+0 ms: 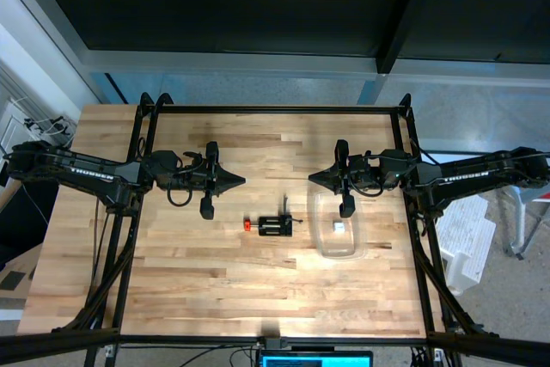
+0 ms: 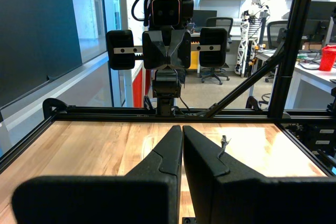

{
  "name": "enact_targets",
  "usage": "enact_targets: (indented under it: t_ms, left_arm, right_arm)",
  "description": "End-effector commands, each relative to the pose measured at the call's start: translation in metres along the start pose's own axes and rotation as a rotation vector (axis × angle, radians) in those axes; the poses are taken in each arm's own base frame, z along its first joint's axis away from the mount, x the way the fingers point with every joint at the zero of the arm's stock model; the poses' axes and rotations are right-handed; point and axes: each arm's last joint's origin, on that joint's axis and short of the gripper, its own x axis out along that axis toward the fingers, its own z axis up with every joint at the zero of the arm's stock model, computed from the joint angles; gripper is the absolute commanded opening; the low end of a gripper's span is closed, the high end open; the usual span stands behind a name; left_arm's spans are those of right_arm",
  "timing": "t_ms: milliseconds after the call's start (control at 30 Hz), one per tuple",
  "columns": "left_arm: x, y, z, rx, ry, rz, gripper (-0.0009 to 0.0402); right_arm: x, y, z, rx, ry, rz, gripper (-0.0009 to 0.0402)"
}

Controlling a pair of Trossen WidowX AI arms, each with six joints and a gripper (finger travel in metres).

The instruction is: Pick the USB-C connector and install on taskboard

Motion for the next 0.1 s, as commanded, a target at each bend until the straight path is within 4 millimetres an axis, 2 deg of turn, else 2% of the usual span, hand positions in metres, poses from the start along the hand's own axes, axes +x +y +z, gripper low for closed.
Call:
enact_targets:
  t_ms: [33, 100]
  left_arm:
    - [0.0001, 0.0000, -0.0001, 0.000, 0.000, 0.000, 0.0000]
    - [0.0001, 0.0000, -0.0001, 0.000, 0.000, 0.000, 0.0000]
  right_arm:
    - [0.0000, 0.0001, 0.0000, 0.000, 0.000, 0.000, 0.0000]
    - [0.0000, 0.0000, 0.0000, 0.000, 0.000, 0.000, 0.0000]
